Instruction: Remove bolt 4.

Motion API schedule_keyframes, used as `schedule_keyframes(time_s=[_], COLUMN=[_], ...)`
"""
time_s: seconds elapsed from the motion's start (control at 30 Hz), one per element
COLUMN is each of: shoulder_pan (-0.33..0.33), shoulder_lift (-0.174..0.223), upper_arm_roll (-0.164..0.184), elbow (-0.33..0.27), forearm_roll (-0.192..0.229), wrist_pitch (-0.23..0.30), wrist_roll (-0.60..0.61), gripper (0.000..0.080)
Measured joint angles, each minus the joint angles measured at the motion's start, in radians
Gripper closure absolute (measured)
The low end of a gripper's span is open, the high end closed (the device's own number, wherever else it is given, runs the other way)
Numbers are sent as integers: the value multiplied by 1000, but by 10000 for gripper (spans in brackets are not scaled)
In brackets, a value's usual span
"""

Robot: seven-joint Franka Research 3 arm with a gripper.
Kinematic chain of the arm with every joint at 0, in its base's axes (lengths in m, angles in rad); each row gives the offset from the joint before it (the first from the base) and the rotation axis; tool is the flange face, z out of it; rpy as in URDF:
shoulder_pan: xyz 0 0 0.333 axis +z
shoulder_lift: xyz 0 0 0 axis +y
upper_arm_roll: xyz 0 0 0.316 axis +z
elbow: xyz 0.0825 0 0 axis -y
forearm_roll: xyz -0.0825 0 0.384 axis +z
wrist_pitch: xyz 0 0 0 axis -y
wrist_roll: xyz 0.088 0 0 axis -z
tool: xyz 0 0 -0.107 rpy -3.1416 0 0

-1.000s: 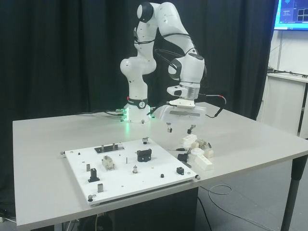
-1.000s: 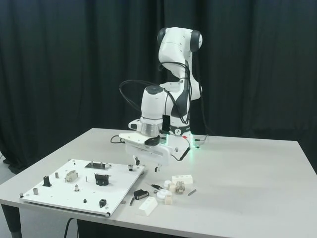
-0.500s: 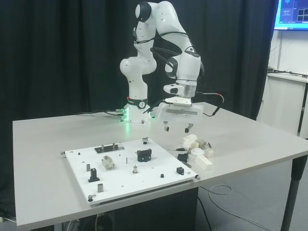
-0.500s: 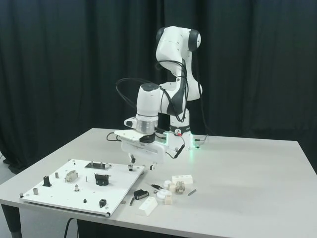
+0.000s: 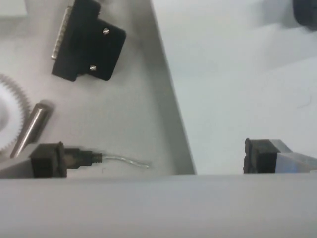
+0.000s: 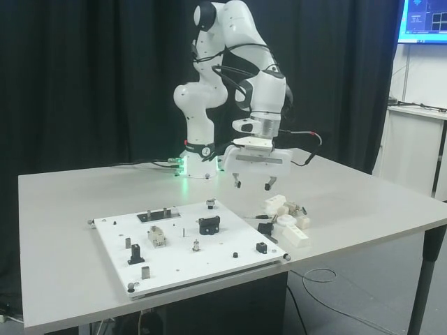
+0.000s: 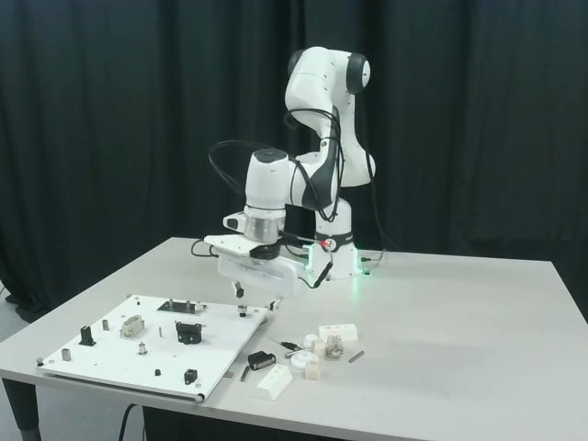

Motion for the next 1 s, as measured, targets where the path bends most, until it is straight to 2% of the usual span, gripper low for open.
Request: schedule_keyframes(time_s=[0.37,1.0], shoulder_pan=[-21,-83], shoulder_lift=[-3,-16], upper_arm_roll=[-1,-3], elbow=[1,3], forearm_roll=[-1,16], wrist_pitch=[0,-3], wrist_roll=[-8,148], gripper=[3,3])
